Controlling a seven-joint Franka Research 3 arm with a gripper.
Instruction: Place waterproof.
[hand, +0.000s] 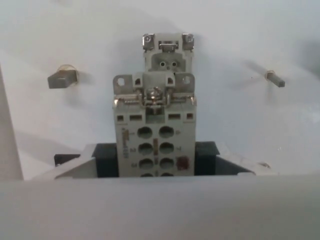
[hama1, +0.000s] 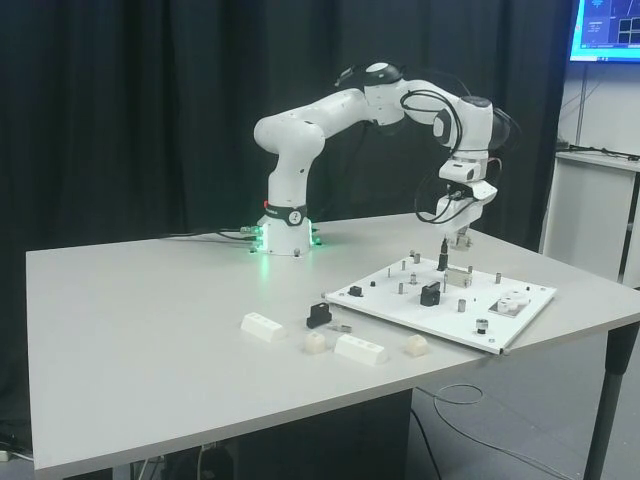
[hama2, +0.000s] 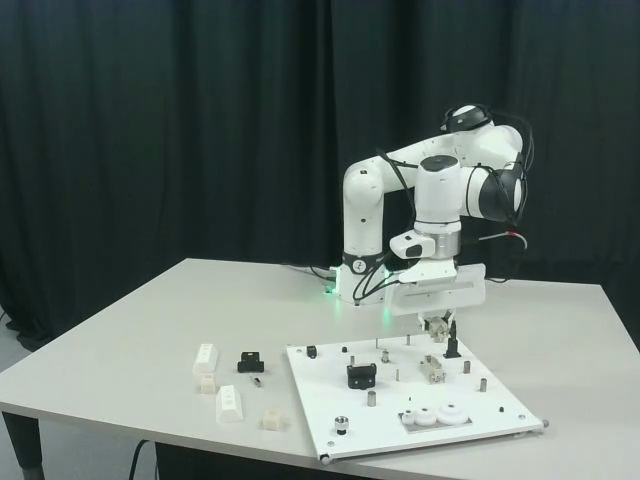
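Connector (hand: 154, 131) (upright) between fingers (hand: 206, 159).

White arm (hama1: 330, 110), white board (hama1: 445, 300), grey table (hama1: 150, 310), black curtain (hama1: 130, 110).

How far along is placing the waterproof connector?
Looks done: the arm has the waterproof connector over the white board. In hand: the end effector holds it just above a matching part. Left: lowering, seating, releasing.

We note: grey table (hama1: 150, 300) | white blocks (hama1: 265, 326) and black clip (hama1: 318, 316) just beside white board (hama1: 520, 325) | black curtain (hama2: 200, 130) behind
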